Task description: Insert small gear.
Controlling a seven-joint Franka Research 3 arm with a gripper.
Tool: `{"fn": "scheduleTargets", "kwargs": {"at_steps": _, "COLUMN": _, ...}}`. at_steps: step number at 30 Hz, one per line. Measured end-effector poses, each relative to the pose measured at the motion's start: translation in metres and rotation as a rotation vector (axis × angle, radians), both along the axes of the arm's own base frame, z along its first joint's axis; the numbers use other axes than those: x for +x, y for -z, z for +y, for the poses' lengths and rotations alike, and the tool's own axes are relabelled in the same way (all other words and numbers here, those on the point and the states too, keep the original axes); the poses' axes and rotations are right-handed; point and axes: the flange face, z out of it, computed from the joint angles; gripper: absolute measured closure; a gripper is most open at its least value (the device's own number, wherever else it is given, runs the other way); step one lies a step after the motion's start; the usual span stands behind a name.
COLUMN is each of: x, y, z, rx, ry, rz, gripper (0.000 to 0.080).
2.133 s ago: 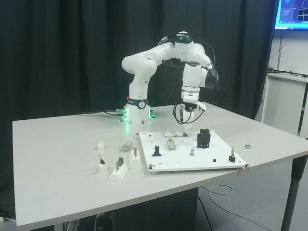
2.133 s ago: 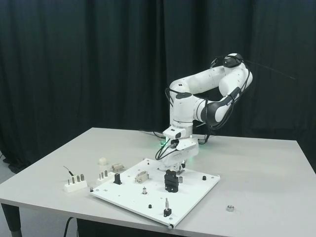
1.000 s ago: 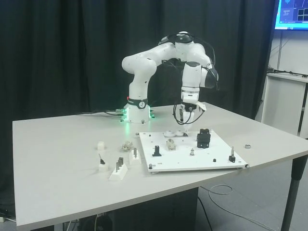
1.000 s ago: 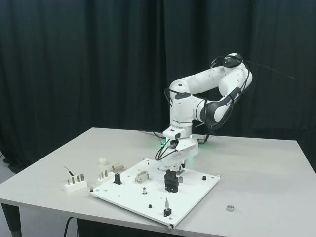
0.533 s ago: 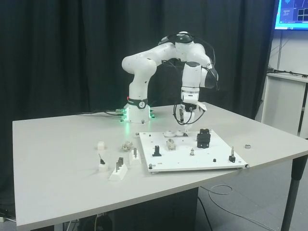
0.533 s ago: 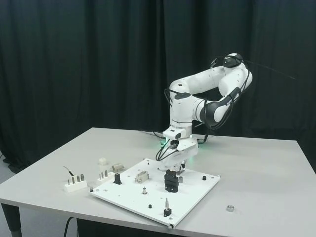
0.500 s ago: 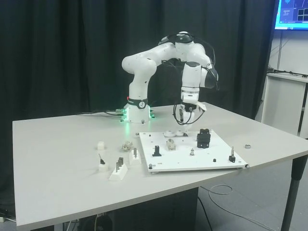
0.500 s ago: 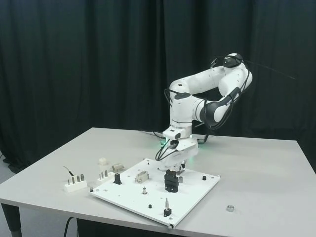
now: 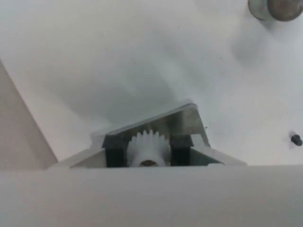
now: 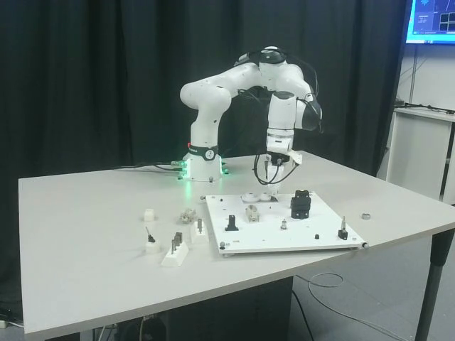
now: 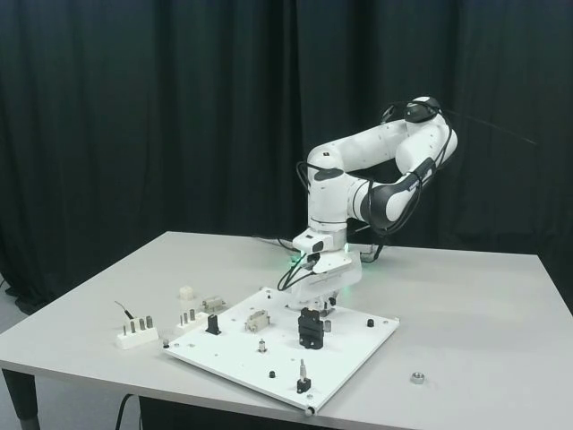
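— Wrist view first: what's in the pincer (image 9: 148, 152)?
— A small white gear (image 9: 147, 147), toothed edge showing, pinched between the two black fingertips (image 9: 114, 150). Below it is the white board (image 9: 118, 61), with a round grey post (image 9: 272, 8) off at one corner and a tiny black dot (image 9: 296, 139) near the edge.
— And the first room view?
— The white arm (image 10: 234, 78) bends over the grey surface (image 10: 85, 213), pincer (image 10: 274, 165) hanging just above the far edge of the white board (image 10: 298, 231). A black block (image 10: 299, 204) stands on the board nearby.
— Second room view?
— Same pose: the pincer (image 11: 320, 288) hovers above the board (image 11: 358, 345), right behind the black block (image 11: 311, 329). The gear itself is too small to make out here.
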Motion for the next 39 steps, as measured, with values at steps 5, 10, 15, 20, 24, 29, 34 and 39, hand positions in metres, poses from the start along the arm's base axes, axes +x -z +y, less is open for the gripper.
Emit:
{"fn": "scheduleTargets", "kwargs": {"at_steps": 5, "x": 0.0, "y": 0.0003, "z": 0.0003, "rx": 0.003, "ry": -0.084, "rz": 0.001, "gripper": 0.0609}}
{"fn": "scheduleTargets", "kwargs": {"at_steps": 10, "x": 0.0001, "y": 0.0007, "z": 0.0006, "rx": 0.005, "ry": -0.156, "rz": 0.002, "gripper": 0.0609}}
{"fn": "scheduleTargets", "kwargs": {"at_steps": 15, "x": 0.0, "y": 0.0008, "z": 0.0005, "rx": 0.005, "ry": -0.176, "rz": 0.001, "gripper": 0.0609}}
{"fn": "scheduleTargets", "kwargs": {"at_steps": 20, "x": -0.0006, "y": 0.0009, "z": -0.0007, "rx": 0.008, "ry": -0.12, "rz": -0.003, "gripper": 0.0609}}
{"fn": "scheduleTargets", "kwargs": {"at_steps": 24, "x": -0.0007, "y": 0.0011, "z": -0.0009, "rx": 0.006, "ry": -0.042, "rz": -0.004, "gripper": 0.0609}}
{"fn": "scheduleTargets", "kwargs": {"at_steps": 29, "x": -0.0007, "y": 0.0014, "z": -0.0013, "rx": 0.005, "ry": 0.008, "rz": -0.003, "gripper": 0.0609}}
{"fn": "scheduleTargets", "kwargs": {"at_steps": 34, "x": -0.0006, "y": 0.0016, "z": -0.0011, "rx": 0.004, "ry": 0.006, "rz": -0.003, "gripper": 0.0609}}
{"fn": "scheduleTargets", "kwargs": {"at_steps": 39, "x": -0.0005, "y": 0.0025, "z": -0.0005, "rx": 0.005, "ry": -0.069, "rz": -0.002, "gripper": 0.0609}}
